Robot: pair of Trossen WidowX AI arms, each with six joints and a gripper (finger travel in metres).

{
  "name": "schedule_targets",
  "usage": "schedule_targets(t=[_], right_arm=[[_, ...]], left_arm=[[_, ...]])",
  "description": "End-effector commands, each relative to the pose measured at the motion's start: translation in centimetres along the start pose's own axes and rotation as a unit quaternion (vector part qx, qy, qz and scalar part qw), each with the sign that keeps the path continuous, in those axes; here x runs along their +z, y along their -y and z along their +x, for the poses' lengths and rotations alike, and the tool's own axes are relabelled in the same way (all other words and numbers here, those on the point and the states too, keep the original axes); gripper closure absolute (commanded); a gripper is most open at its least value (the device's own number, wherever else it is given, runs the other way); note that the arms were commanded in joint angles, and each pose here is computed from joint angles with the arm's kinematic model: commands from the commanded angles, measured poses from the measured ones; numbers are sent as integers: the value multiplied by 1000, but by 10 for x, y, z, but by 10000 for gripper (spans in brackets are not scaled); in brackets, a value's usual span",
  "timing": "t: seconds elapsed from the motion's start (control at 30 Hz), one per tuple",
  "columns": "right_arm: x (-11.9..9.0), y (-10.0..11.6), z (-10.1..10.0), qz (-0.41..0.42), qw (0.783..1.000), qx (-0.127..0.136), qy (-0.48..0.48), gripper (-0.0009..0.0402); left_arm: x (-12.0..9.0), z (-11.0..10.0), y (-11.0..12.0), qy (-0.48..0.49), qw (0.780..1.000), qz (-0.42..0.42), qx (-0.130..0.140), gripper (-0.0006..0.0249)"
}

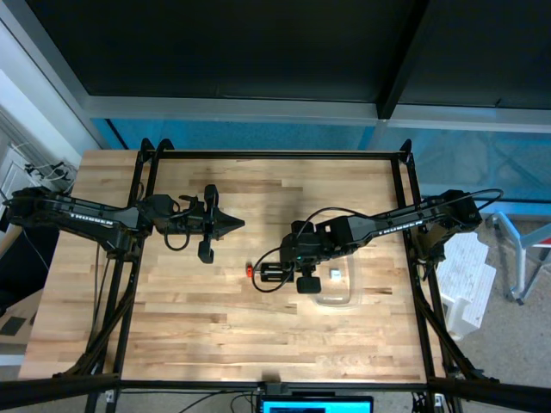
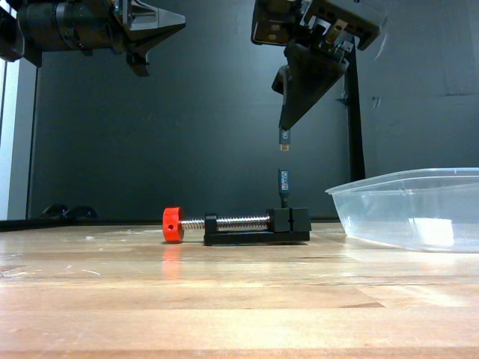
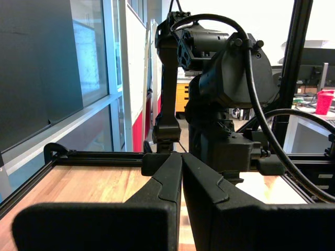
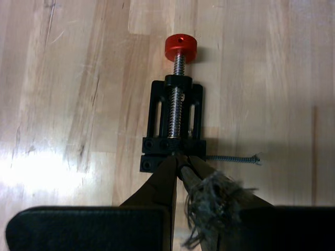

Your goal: Pick the usb-c connector and install on the hub

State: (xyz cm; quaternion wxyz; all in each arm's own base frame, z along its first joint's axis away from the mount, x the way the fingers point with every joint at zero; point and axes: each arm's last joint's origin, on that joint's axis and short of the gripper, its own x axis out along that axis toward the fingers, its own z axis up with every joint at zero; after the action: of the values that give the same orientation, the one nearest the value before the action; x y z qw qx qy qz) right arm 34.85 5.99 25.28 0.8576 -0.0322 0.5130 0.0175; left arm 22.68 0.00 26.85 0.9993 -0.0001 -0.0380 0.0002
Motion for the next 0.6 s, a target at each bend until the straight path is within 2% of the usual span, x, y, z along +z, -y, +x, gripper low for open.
schedule_targets(t=[0.03, 0.6], right_arm=[[-1, 0, 1, 1, 1000, 0, 0, 393], [0, 2, 24, -7, 1000, -3, -11, 393]], left_arm=[[0, 0, 0, 0, 1000, 0, 0, 243], [0, 0, 0, 0, 1000, 0, 0, 243]])
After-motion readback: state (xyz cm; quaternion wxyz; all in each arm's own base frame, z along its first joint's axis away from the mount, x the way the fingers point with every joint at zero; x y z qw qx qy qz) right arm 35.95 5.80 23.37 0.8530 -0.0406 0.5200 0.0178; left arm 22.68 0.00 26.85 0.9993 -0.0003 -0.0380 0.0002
